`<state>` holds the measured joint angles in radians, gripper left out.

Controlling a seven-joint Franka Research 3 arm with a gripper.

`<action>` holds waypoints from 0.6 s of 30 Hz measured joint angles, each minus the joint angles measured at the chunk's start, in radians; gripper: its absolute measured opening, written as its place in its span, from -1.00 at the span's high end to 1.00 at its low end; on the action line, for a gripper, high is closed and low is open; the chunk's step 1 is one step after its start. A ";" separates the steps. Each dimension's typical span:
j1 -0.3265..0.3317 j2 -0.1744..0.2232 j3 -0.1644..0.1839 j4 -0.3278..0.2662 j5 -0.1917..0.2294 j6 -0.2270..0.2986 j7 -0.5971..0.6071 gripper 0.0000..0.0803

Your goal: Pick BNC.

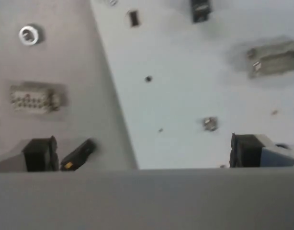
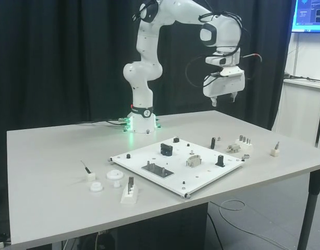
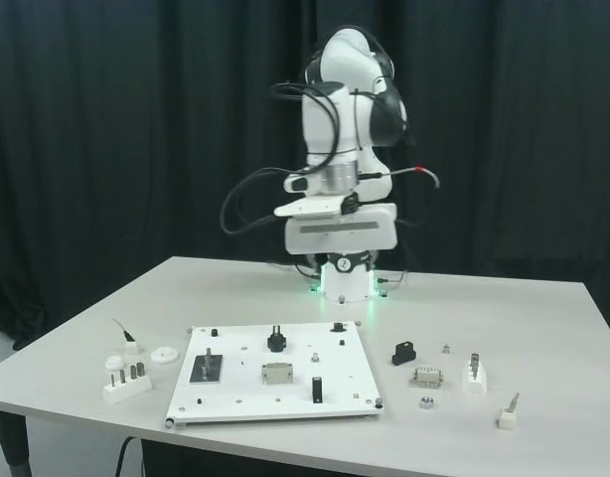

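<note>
A small metal stub (image 1: 210, 123), which I take for the BNC, stands upright on the white board (image 1: 185, 96); it also shows in the room views (image 2: 192, 152) (image 3: 314, 355). My gripper (image 1: 142, 152) hangs high above the table (image 2: 223, 100), over the board's right edge, far from the stub. Its black fingertips (image 1: 40, 154) are wide apart and hold nothing.
The board (image 3: 275, 407) also carries a grey multi-pin connector (image 1: 274, 58), black posts (image 1: 200, 9) and a metal plate (image 3: 208, 366). On the grey table to the right lie a nut (image 1: 29, 34), another pin connector (image 1: 34, 98), a black clip (image 1: 77, 153) and white pin holders (image 3: 474, 376). White gears (image 3: 164, 355) sit left.
</note>
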<state>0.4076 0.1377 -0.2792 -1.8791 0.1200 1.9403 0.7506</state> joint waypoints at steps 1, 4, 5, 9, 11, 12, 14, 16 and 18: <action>0.009 -0.003 0.002 -0.005 -0.001 -0.004 0.016 -0.99; 0.039 -0.014 0.009 -0.024 -0.004 -0.009 0.073 -0.99; 0.049 -0.019 0.011 -0.033 -0.006 -0.010 0.095 -0.99; 0.090 -0.040 0.024 -0.069 -0.012 -0.009 0.174 -0.99; 0.109 -0.052 0.031 -0.089 -0.016 -0.007 0.207 -0.99; 0.118 -0.057 0.036 -0.100 -0.018 -0.004 0.224 -0.99; 0.135 -0.069 0.045 -0.120 -0.023 0.001 0.255 -0.99; 0.151 -0.080 0.055 -0.142 -0.032 0.009 0.284 -0.99; 0.166 -0.091 0.067 -0.165 -0.041 0.019 0.313 -0.99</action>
<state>0.5738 0.0462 -0.2124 -2.0438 0.0785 1.9591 1.0632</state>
